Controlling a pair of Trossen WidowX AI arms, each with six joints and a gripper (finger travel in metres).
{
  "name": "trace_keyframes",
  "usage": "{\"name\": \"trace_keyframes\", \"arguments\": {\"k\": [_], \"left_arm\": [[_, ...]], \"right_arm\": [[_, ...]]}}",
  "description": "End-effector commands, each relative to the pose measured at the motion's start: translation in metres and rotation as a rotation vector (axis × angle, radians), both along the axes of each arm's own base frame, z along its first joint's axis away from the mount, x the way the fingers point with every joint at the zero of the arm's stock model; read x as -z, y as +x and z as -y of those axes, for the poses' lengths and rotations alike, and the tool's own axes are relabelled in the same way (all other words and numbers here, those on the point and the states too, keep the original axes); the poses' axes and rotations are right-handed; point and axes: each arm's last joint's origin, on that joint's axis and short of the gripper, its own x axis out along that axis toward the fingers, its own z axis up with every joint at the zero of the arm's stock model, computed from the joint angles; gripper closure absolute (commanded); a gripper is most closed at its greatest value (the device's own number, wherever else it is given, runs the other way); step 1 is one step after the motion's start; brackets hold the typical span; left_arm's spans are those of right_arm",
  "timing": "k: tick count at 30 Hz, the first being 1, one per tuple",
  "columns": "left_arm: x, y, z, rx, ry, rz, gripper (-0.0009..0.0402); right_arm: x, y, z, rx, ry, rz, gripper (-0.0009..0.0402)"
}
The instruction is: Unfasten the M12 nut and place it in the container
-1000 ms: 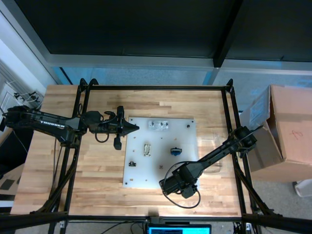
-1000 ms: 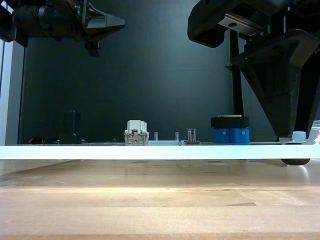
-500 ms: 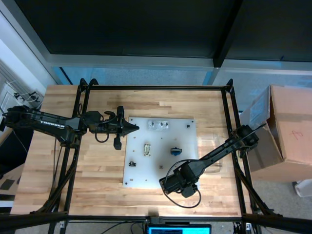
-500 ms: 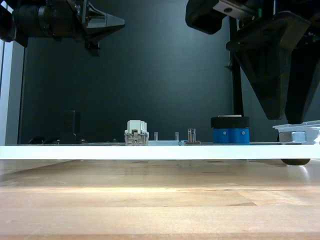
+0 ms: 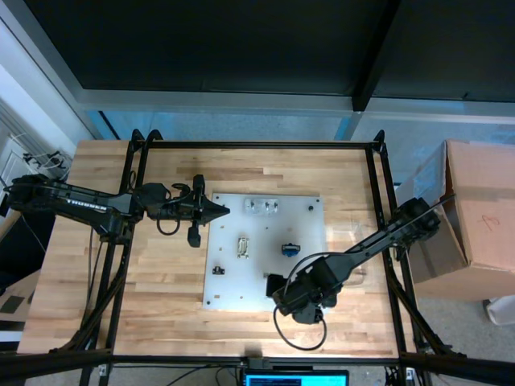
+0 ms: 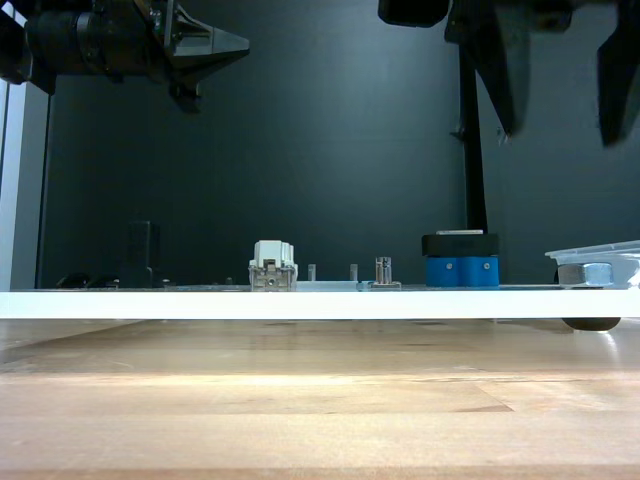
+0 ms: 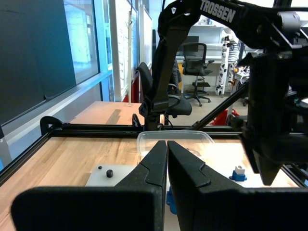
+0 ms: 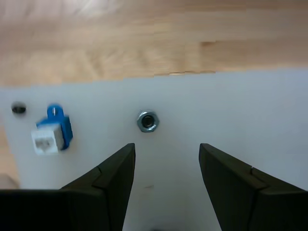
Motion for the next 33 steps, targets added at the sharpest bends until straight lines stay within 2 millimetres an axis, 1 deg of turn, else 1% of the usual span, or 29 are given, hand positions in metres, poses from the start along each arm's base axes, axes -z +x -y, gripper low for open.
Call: {"name": "trace_keyframes", "arguments": {"k": [1,3,6,8,9,10,11,14,16,17,18,20,23,25,33], "left_arm": [[0.000,0.000,0.000,0.000,0.000,0.000,0.0393],[0.000,0.000,0.000,0.000,0.000,0.000,0.0393],[0.000,0.000,0.000,0.000,0.000,0.000,0.0393],[0.000,0.000,0.000,0.000,0.000,0.000,0.0393],[0.000,0.000,0.000,0.000,0.000,0.000,0.0393],[0.000,0.000,0.000,0.000,0.000,0.000,0.0393],[0.000,0.000,0.000,0.000,0.000,0.000,0.0393],[0.000,0.000,0.000,0.000,0.000,0.000,0.0393],[0.000,0.000,0.000,0.000,0.000,0.000,0.0393],[0.000,0.000,0.000,0.000,0.000,0.000,0.0393],[0.000,0.000,0.000,0.000,0.000,0.000,0.0393],[0.000,0.000,0.000,0.000,0.000,0.000,0.0393],[0.000,0.000,0.000,0.000,0.000,0.000,0.0393],[0.000,0.000,0.000,0.000,0.000,0.000,0.0393],[0.000,0.000,0.000,0.000,0.000,0.000,0.0393]], "right_arm": [[-0.005,-0.002,0.000,0.285,0.105,-0.027,0.0203],[-0.005,-0.001,0.001,0.506,0.175,-0.051,0.0205],[-0.004,0.000,0.002,0.787,0.251,-0.086,0.0207],[-0.004,0.000,0.004,0.900,0.274,-0.099,0.0208],[-0.004,0.000,0.005,0.926,0.277,-0.103,0.0209],[-0.003,0.001,0.006,0.922,0.272,-0.103,0.0209],[-0.001,0.002,0.007,0.861,0.245,-0.078,0.0209],[0.003,0.004,0.015,0.515,0.093,0.000,0.0208],[0.006,0.005,0.017,0.365,0.041,0.007,0.0209],[0.007,0.004,0.017,0.328,0.029,0.006,0.0209],[0.007,0.004,0.017,0.331,0.029,0.003,0.0208],[0.008,0.003,0.016,0.430,0.084,-0.034,0.0208],[0.008,0.002,0.015,0.663,0.194,-0.103,0.0208],[0.008,0.002,0.015,0.788,0.223,-0.116,0.0208],[0.008,0.002,0.015,1.108,0.297,-0.147,0.0209]]}}
